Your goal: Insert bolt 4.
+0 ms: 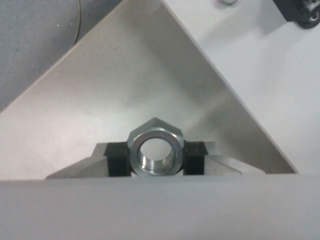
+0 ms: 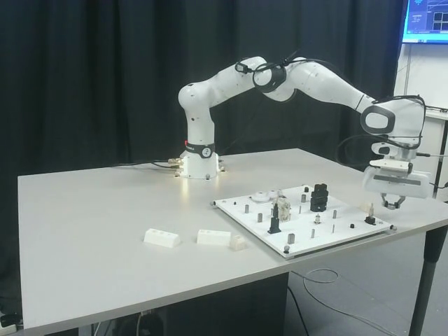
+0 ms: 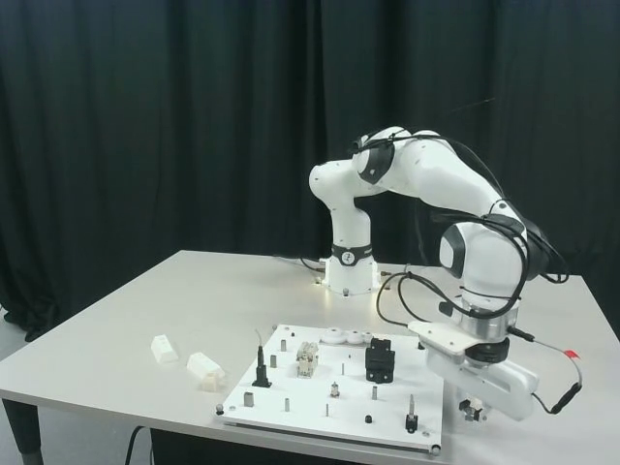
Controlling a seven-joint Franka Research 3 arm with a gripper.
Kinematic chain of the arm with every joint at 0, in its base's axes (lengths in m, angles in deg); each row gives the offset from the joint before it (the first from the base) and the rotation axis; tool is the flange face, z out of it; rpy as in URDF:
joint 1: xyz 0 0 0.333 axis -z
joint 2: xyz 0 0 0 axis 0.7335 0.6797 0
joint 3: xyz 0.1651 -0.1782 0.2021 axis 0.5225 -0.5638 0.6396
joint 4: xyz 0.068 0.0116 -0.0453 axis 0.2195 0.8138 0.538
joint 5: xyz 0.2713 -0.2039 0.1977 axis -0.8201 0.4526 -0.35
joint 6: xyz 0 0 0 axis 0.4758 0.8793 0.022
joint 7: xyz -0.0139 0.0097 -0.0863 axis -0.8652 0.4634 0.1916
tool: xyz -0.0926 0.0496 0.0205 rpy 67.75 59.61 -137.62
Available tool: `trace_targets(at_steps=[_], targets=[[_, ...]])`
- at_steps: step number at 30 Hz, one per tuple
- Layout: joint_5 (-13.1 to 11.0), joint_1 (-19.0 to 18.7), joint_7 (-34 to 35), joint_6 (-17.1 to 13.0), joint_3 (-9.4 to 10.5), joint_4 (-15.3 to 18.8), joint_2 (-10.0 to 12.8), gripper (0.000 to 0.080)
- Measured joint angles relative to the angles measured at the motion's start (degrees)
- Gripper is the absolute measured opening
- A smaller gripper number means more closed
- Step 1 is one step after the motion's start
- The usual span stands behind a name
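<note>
Right now my gripper (image 1: pixel 155 165) is clamped on a grey hex nut (image 1: pixel 155 150), its threaded hole facing my wrist camera, one black pad (image 1: pixel 116 160) pressed on either side of it. What I hold looks like a nut, not a bolt. I hang over the corner of the white board (image 2: pixel 308 234) at the table (image 2: pixel 91 210) edge, the arm (image 3: pixel 426 184) stretched far from its base. Black fixtures (image 3: pixel 379 361) and small pegs stand on the board.

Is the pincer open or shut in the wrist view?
Shut: the pincer clamps a hexagonal nut between its two black pads.
</note>
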Motion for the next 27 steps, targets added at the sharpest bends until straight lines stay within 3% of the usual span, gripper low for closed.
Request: trace_targets(at_steps=[27], targets=[[0.0, 0.0, -5.0, 2.8, -0.02, 0.0, -2.0, 0.0224]])
